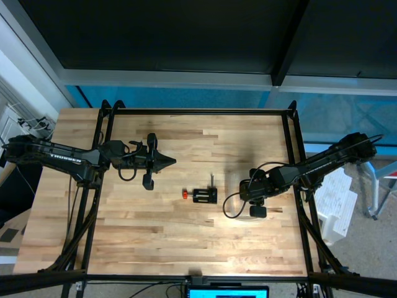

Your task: Pick the usb-c connector and install on the hub

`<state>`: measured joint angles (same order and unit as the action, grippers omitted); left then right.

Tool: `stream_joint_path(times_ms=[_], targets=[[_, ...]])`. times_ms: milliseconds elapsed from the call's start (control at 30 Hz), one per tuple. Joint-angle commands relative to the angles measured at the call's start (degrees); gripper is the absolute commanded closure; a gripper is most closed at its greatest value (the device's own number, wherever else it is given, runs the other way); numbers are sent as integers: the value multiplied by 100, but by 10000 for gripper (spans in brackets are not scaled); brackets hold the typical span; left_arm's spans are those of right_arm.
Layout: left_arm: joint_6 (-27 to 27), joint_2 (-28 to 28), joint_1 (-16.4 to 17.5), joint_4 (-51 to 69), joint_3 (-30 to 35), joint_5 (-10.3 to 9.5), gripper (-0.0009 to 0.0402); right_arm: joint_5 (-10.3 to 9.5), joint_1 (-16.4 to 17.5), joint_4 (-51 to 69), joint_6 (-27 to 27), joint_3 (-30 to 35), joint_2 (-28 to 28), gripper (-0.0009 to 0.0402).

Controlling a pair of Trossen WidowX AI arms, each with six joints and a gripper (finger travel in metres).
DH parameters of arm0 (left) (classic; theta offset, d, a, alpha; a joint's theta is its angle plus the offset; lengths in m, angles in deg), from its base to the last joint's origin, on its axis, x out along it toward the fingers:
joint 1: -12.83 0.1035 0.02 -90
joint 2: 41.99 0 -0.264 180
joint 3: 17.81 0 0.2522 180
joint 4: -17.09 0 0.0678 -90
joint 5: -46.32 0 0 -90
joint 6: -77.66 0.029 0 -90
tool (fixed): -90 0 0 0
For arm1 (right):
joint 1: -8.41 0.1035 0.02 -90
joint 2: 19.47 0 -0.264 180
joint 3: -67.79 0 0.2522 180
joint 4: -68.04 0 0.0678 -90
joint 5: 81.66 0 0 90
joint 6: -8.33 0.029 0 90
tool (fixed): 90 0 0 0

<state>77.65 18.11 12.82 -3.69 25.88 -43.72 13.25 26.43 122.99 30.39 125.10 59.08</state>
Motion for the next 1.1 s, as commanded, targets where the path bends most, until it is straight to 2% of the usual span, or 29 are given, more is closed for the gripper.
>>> stream_joint_path(times_ms=[33,400,1100], targets=[[0,0,0,0,2,2,393,4,0,2,7,2,0,322],[0,0,2,0,2,2,393,68,0,4,2,2,0,395],[0,2,0,0,2,2,393,111,0,20,0,2,0,393]])
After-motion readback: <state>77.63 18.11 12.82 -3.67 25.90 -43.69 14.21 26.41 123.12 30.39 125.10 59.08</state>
